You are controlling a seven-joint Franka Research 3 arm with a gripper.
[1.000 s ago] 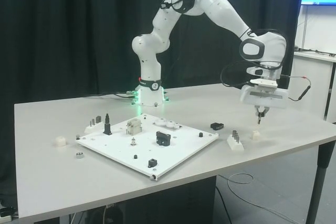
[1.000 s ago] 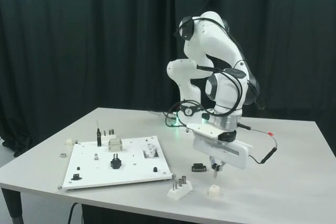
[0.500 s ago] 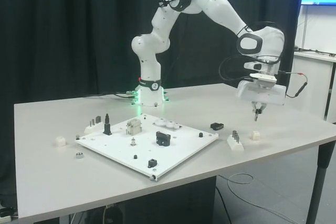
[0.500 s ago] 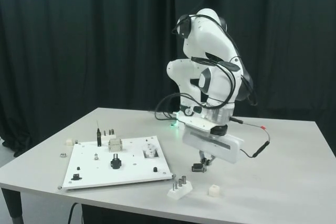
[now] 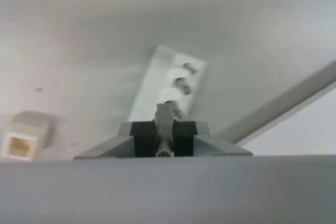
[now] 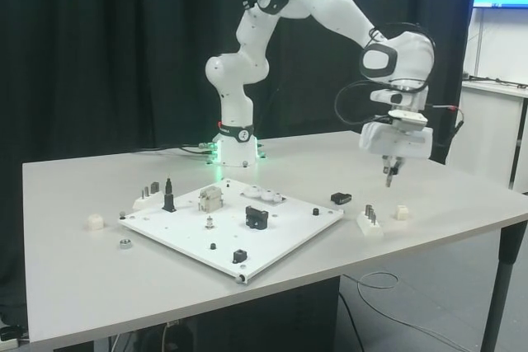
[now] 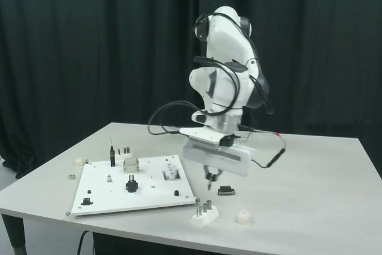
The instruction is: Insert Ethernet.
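- From the wrist camera, the gripper [image 5: 164,148] was pinched narrow on a small plug [image 5: 164,129], which stuck out lengthwise from between the black pads [image 5: 144,139], its long axis running in line with the fingers. Beyond its tip lay a white block with pegs [image 5: 169,83] on the grey table [image 5: 79,35], and off to one side sat a small white socket block [image 5: 23,136] with its opening facing the camera. Neither touched the plug.
- In the first room view, the gripper [image 6: 388,176] hung in the air above the table [image 6: 74,195], clear of everything, the plug pointing straight down. The white board [image 6: 280,241] carrying the fixtures lay well away toward the arm's base side, with a small black part [image 6: 341,199] between the board's corner and the gripper. I judged the socket meant for the plug to be on that board, though I could not tell which fixture it was.
- In the second room view, the gripper [image 7: 210,178] hovered just past the board's [image 7: 101,198] near corner, above the peg block [image 7: 203,214] and beside the black part [image 7: 226,191]. The loose white socket block [image 7: 243,217] sat near the table edge, on the far side from the board. With only one arm, the coming move seemed to turn on carrying the upright plug sideways over the board.
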